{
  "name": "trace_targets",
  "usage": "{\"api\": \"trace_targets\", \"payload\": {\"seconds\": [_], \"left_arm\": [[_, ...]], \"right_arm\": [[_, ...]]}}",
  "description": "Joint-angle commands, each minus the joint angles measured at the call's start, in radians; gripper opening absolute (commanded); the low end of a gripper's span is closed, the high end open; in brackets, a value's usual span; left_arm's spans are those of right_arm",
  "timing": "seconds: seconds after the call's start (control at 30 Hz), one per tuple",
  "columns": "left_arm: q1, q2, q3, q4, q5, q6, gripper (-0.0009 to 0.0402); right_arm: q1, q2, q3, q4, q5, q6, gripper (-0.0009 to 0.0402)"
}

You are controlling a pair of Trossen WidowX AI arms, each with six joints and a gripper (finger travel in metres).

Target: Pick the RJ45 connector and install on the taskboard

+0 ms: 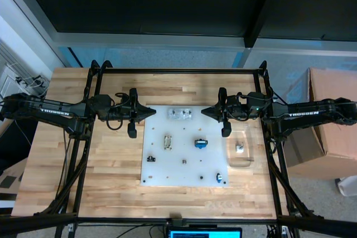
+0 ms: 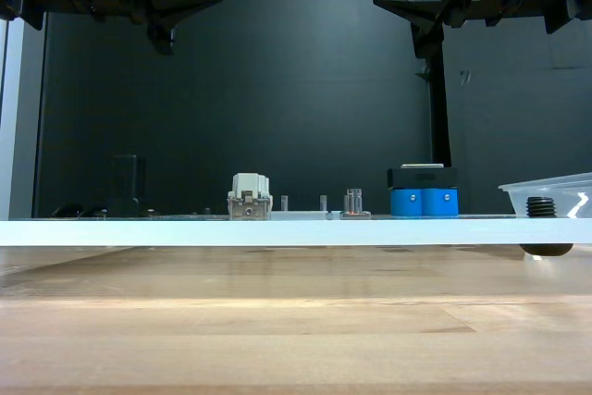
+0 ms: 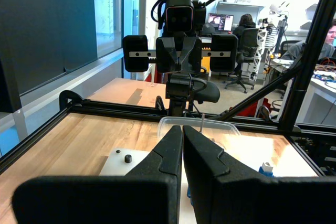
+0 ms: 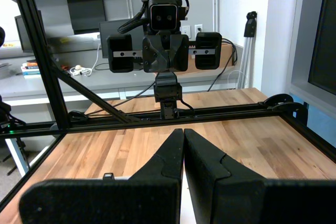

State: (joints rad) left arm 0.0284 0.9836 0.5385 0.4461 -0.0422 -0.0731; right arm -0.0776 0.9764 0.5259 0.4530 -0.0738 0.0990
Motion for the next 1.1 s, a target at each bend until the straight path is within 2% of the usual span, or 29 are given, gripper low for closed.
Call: {"api": "trace_targets", "payload": {"seconds": [0.03,0.6,0.83,1.0,1.1], "left_arm": [[0.0,0.0,0.0,0.0,0.0,0.0,0.0],[0.0,0.0,0.0,0.0,0.0,0.0,0.0],[0.0,0.0,0.0,0.0,0.0,0.0,0.0],[0.0,0.0,0.0,0.0,0.0,0.0,0.0],[0.0,0.0,0.0,0.0,0.0,0.0,0.0]], "right_arm": [[0.009,-0.01,0.026,-0.064,-0.004,-0.003,0.0],[0.137,-0.034,0.287,-0.822,0.003,-0.034,0.0],[0.228,-0.04,0.393,-1.188,0.006,-0.029,0.0],[0.317,-0.059,0.438,-1.425,0.084,0.027,0.0],[0.363,-0.064,0.447,-1.55,0.09,0.081,0.0]]}}
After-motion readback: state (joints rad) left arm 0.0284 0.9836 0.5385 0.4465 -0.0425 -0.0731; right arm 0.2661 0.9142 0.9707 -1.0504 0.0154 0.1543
